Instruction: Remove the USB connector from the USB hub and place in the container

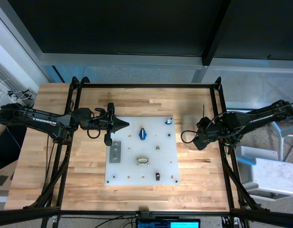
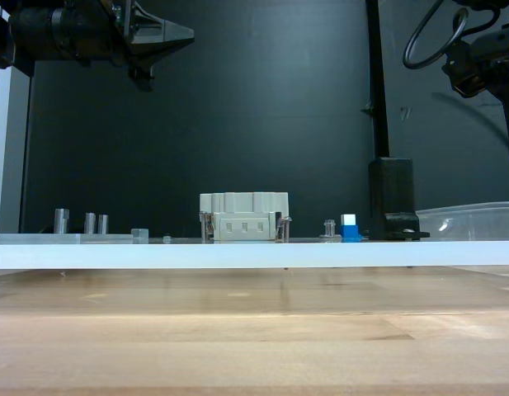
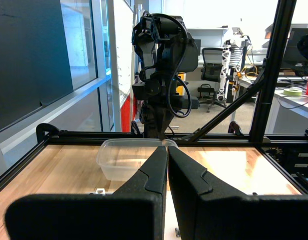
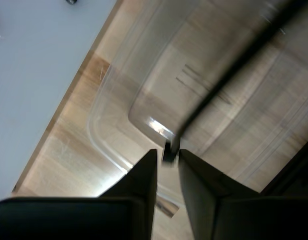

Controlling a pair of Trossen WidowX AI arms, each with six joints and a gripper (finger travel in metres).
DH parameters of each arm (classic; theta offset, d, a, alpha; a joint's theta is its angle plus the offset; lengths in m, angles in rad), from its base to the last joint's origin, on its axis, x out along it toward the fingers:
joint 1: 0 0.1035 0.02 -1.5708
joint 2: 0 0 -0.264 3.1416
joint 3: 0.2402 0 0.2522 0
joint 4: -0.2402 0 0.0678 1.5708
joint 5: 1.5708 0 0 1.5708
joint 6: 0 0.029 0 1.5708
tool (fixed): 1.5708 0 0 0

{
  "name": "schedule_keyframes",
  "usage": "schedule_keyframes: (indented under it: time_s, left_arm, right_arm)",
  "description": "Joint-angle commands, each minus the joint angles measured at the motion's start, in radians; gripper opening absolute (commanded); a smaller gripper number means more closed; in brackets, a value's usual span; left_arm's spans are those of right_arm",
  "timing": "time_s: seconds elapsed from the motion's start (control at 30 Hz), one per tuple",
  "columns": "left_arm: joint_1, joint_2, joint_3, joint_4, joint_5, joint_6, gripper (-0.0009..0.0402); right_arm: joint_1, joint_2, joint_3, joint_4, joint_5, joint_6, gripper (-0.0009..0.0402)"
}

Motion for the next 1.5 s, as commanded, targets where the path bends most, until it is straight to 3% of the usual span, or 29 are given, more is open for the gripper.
schedule_keyframes:
  time_s: [0.03,0.43,1.5]
  left_arm:
    - [0.000,0.000,0.000,0.000,0.000,0.000,0.0001]
    - [0.000,0.000,0.000,0.000,0.000,0.000,0.0001]
    - [0.000,0.000,0.000,0.000,0.000,0.000,0.0001]
  right_arm:
    - [0.000,0.000,0.001,0.001,-0.006,-0.002,0.0106]
    - [0.000,0.000,0.001,0.002,-0.013,0.002,0.0167]
    - [0.000,0.000,0.001,0.012,-0.012,0.001,0.0165]
